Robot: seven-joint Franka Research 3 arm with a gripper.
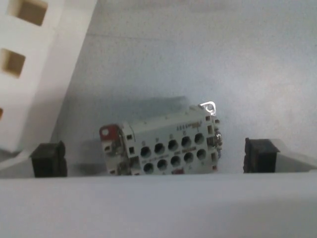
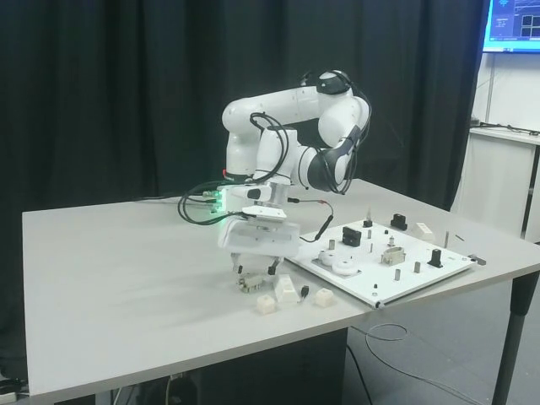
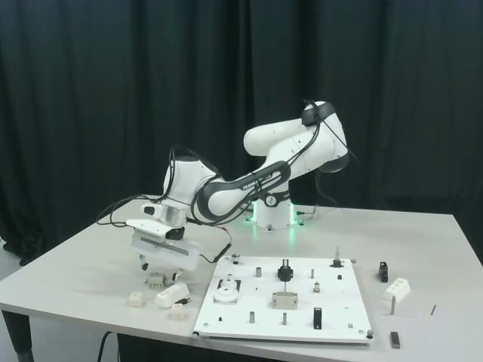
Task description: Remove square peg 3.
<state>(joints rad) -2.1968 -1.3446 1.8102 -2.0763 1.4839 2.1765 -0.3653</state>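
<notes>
— Gripper first: how does it stand?
— Open. In the wrist view its two black fingertips are spread wide and grip nothing. A connector lies between them on the table.
— Is it touching that connector?
— I cannot tell. From the room cameras the gripper hangs low, right above the connector, fingers pointing down at it.
— What is the connector like?
— A white, oblong body with two rows of round sockets, lying tilted on its side.
— And the peg?
— I cannot pick out any square peg. Just beside the connector lies a white block with square holes along it. What sits in those holes is too dark to judge.
— Which block is that in the room views?
— Three small white pieces lie in front of the gripper. The largest is nearest the connector, but I cannot say for sure that it is the same one.
— Where is the board?
— A white board lies flat beside that cluster, near the table's front edge, studded with small black and grey parts.
— Anything else?
— Another white block rests on the table past the board's far side, well apart from the gripper. Green light glows at the arm's base.
</notes>
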